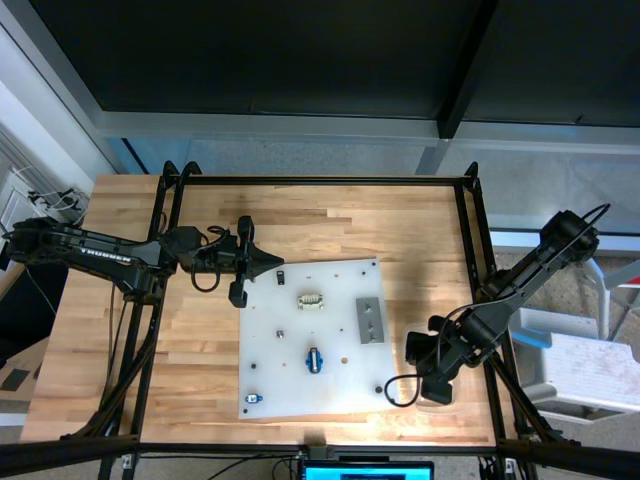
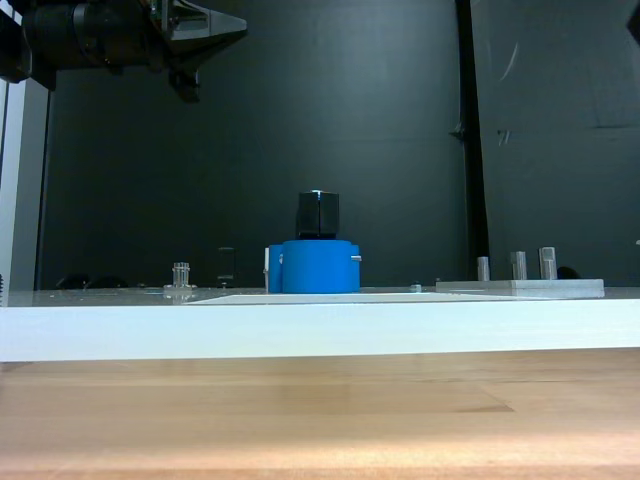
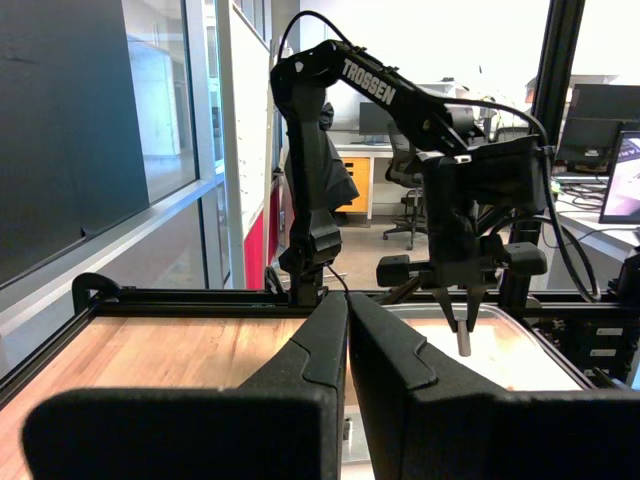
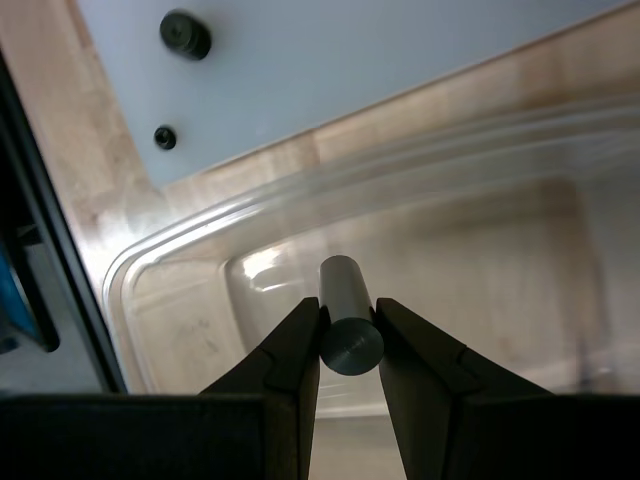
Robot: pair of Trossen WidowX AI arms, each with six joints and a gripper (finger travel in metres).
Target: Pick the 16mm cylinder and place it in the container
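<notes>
On the table [image 1: 130, 300], just right of the white task board [image 1: 300, 370], sits the clear container [image 4: 180, 245]. The right gripper [image 4: 348, 312] hangs over it, jaws pinching the 16mm cylinder [image 4: 352, 345] (ready to drop, I judge). The left gripper [image 3: 347, 310] is parked high over the board's far-left corner, jaws pressed together.

Dark grey 16mm cylinder [image 4: 350, 325], clear container [image 4: 300, 190], white board [image 1: 300, 390], blue connector [image 1: 314, 359], light wood-grain table [image 1: 200, 340]

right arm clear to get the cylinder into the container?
Probably yes: right gripper, shut on the cylinder, hangs over the container, nothing between; left gripper, shut, sits away at the board's far left corner.
</notes>
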